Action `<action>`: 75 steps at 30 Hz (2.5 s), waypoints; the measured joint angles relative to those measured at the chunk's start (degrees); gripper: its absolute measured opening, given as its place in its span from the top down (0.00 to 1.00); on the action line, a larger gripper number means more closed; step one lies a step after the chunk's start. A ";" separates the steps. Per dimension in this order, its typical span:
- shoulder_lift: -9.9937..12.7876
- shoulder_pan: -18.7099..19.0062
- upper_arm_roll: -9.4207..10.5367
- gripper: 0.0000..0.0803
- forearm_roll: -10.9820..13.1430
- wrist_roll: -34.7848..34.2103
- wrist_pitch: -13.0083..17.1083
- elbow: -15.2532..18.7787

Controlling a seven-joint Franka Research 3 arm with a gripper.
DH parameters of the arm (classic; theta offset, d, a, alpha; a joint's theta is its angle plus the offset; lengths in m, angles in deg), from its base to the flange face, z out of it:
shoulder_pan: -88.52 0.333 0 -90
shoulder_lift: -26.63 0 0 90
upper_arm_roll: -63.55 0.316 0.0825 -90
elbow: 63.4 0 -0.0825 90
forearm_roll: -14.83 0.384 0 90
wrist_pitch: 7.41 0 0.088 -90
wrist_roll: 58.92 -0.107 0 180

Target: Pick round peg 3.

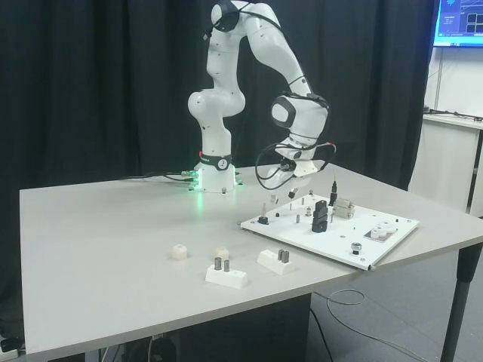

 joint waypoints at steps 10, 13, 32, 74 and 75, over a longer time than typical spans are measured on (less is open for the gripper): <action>-0.83 0.07 0.21 0.00 0.20 0.00 -0.52 0.00; -1.04 0.07 0.34 0.00 0.41 -0.36 -0.75 0.00; -2.41 0.19 2.17 0.00 3.65 -1.37 -1.39 -0.33; -4.96 0.16 2.31 0.00 1.88 0.75 -5.63 -4.08; -4.96 0.15 2.30 0.00 1.53 0.76 -5.63 -4.24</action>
